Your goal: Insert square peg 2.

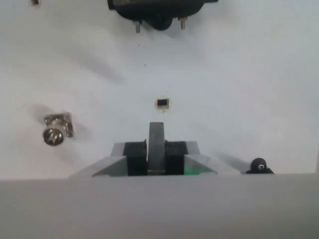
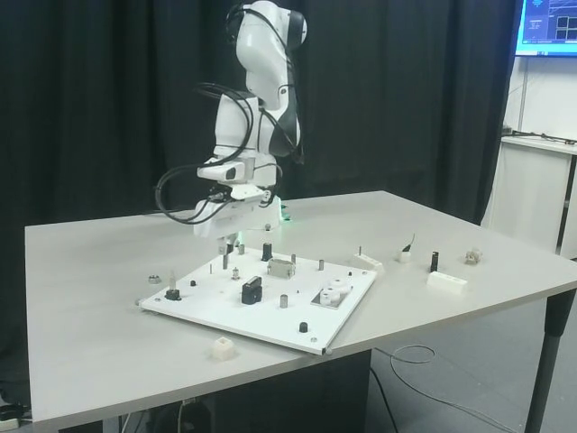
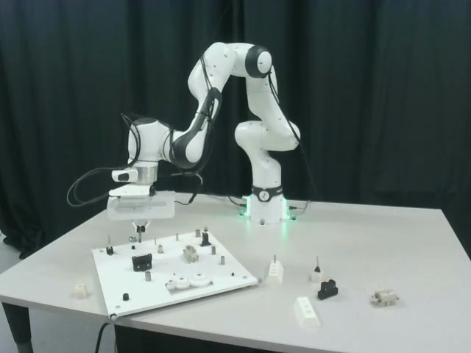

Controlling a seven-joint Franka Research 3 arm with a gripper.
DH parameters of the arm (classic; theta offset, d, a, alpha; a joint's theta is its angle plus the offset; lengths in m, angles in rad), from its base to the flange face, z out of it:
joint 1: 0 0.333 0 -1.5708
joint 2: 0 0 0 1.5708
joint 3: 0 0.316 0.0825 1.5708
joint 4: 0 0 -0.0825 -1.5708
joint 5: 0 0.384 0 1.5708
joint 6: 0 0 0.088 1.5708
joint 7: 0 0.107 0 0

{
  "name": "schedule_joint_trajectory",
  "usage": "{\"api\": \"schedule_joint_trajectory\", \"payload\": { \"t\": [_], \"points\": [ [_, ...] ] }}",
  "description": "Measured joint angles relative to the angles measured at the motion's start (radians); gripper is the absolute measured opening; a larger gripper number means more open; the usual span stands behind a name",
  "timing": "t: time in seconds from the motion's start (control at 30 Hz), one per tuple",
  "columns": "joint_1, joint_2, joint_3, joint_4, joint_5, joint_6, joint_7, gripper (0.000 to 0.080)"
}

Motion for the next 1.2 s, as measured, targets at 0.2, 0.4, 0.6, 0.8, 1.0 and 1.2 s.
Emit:
{"api": "schedule_joint_trajectory", "payload": {
  "t": [0.2, 0.4, 0.6, 0.8, 1.0, 1.2],
  "points": [
    [-0.012, 0.012, -0.002, 0.000, 0.030, 0.008, -0.064, 0.0071],
    [-0.018, 0.023, -0.005, 0.000, 0.052, 0.017, -0.109, 0.0071],
    [-0.023, 0.034, -0.005, 0.002, 0.064, 0.019, -0.133, 0.0071],
    [-0.025, 0.047, -0.005, 0.005, 0.080, 0.023, -0.151, 0.0071],
    [-0.025, 0.063, -0.005, 0.012, 0.093, 0.025, -0.153, 0.0071],
    [-0.025, 0.081, -0.005, 0.024, 0.103, 0.025, -0.158, 0.0071]
  ]
}}
